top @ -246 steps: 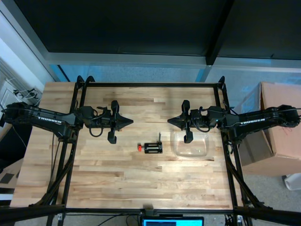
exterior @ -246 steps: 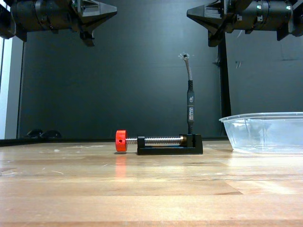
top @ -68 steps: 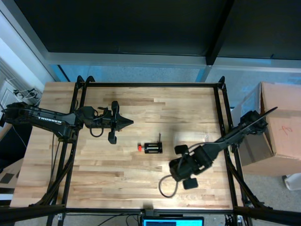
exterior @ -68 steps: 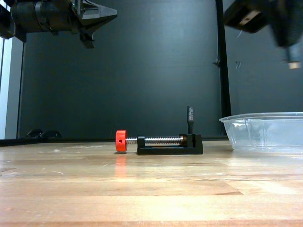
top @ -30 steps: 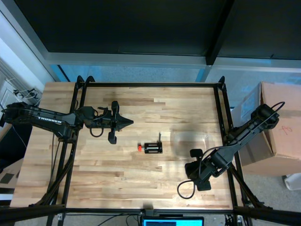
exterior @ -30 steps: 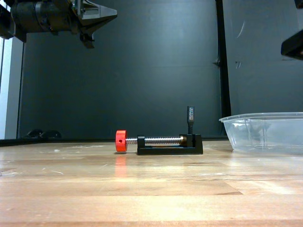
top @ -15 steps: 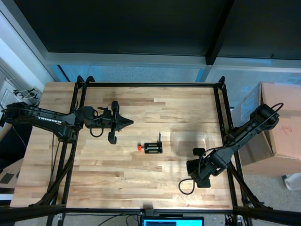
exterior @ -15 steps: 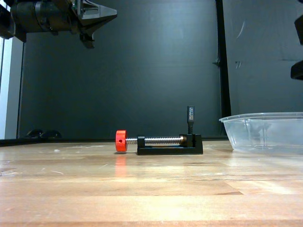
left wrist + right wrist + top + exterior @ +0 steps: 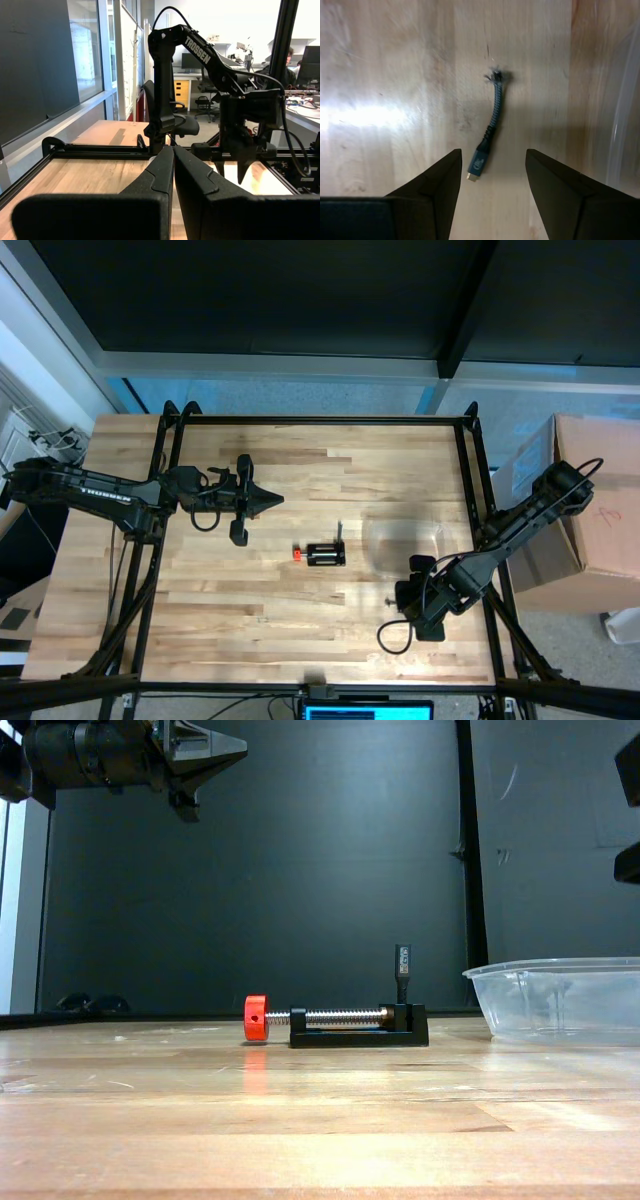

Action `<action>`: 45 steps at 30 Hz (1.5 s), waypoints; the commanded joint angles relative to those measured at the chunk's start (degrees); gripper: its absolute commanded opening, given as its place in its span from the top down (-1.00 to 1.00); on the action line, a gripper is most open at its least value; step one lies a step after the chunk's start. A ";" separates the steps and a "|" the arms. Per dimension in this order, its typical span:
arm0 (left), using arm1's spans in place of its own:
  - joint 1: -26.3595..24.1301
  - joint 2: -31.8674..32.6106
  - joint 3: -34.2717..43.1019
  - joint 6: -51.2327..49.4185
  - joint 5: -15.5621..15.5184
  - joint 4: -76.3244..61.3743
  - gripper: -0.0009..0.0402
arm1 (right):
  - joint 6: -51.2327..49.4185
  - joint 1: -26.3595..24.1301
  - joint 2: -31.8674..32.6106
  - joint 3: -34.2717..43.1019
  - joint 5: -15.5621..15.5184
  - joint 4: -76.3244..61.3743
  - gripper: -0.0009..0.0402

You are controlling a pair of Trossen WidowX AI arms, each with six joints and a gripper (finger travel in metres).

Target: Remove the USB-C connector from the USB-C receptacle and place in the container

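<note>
connector (image 9: 490, 127) free below right end effector (image 9: 491, 153), left (image 9: 275, 499) aloft

Two grippers are counted: the left gripper (image 9: 277, 499) and the right gripper (image 9: 492, 151). One USB-C connector (image 9: 490, 125), one USB-C receptacle (image 9: 402, 963), one clamp (image 9: 350, 1025) and one container (image 9: 550, 1005) are recorded. One cardboard box (image 9: 595, 510) is noted.

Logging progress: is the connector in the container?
No: connector lies free on table beside container, under open right gripper; left gripper raised at left.
</note>
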 commanded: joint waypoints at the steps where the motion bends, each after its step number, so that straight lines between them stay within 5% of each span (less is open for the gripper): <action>1: 0.02 0.00 0.02 0.02 0.02 0.00 0.96 | 1.07 0.04 0.00 2.91 -0.52 -2.89 0.03; 17: 0.02 0.00 0.02 0.02 0.02 0.00 0.96 | 2.47 0.26 0.00 20.90 0.61 -18.88 0.04; 30: 0.00 0.00 0.02 0.02 0.02 0.00 0.96 | 3.91 0.26 0.66 19.52 1.18 -18.84 0.04; 45: 0.02 0.00 0.02 0.02 0.02 0.00 0.96 | -4.50 -1.07 13.75 18.27 2.95 -10.60 0.03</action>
